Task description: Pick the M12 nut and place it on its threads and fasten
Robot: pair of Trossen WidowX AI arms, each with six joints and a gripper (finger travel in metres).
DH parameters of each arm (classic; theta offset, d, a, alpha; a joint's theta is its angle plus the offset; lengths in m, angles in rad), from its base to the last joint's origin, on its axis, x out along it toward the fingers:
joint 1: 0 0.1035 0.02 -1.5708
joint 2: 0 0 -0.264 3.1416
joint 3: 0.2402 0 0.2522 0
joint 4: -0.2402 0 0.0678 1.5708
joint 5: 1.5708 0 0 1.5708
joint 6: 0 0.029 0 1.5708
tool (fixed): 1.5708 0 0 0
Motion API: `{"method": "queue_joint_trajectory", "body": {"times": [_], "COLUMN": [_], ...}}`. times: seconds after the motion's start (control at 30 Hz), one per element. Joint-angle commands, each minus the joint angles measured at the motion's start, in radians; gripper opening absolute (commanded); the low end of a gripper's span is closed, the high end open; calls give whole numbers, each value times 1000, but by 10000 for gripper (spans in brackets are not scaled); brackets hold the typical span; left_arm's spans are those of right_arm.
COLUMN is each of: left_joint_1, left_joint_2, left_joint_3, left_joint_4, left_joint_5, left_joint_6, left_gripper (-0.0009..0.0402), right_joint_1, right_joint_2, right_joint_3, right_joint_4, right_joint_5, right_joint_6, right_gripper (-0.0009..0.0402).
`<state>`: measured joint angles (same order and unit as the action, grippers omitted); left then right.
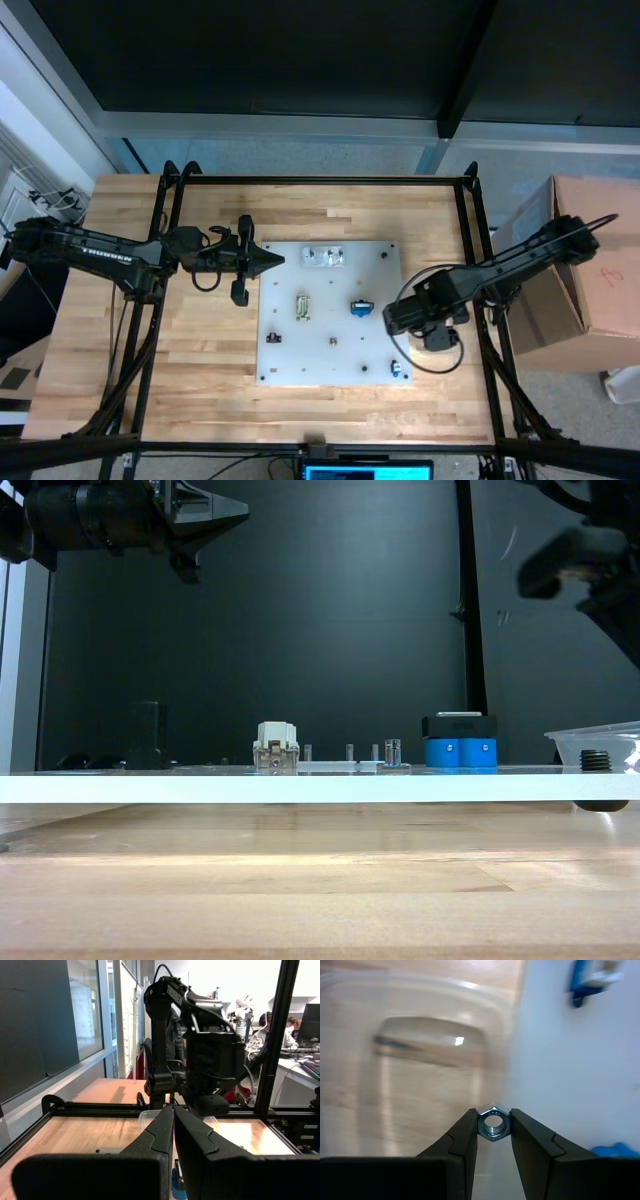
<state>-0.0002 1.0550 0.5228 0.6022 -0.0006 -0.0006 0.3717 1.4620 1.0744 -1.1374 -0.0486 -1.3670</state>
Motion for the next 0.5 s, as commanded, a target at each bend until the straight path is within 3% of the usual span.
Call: {"method": "queue_joint_trajectory", "body": {"times": [0.03,0.5], "left_joint_1": [0,0], "left_joint_2": [0,0], "left_joint_3": [0,0], "left_joint_4": [0,1], "left_joint_5": [0,0], "left_joint_6": [0,0], "left_gripper": [0,0], "right_joint_1": [11,102], "right_joint_2": [85,430], "right_joint_3": [91,447], "right_joint_4": [2,-6], "right_joint_5": [1,3], "right_joint_6": [-2,23], "right_gripper": [59,59]}}
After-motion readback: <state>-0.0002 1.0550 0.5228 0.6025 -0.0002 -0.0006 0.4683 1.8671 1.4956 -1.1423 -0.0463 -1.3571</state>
